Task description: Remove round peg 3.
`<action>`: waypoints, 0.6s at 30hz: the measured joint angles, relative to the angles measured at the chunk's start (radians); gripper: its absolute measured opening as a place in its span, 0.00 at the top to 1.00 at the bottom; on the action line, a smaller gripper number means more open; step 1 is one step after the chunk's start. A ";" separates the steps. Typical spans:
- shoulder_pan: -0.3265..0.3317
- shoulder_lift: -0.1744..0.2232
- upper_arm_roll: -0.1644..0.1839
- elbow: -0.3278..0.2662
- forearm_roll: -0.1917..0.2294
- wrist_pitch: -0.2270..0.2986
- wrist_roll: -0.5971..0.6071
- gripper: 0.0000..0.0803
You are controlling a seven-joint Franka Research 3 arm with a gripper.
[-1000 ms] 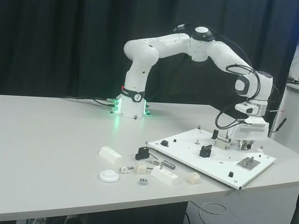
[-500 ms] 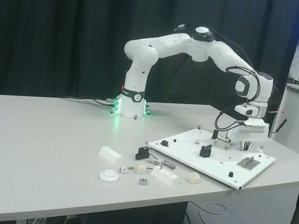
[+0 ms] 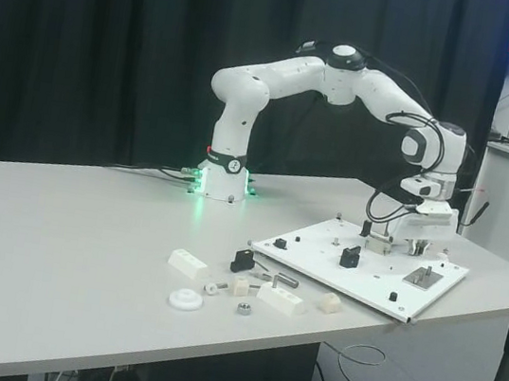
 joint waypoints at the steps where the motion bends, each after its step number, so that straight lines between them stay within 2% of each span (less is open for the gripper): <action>1: 0.000 -0.002 -0.002 0.000 -0.002 -0.002 0.000 0.87; 8: 0.003 -0.024 -0.023 0.005 -0.034 -0.031 0.000 0.87; 18: 0.015 -0.046 -0.078 0.014 -0.065 -0.097 0.022 0.87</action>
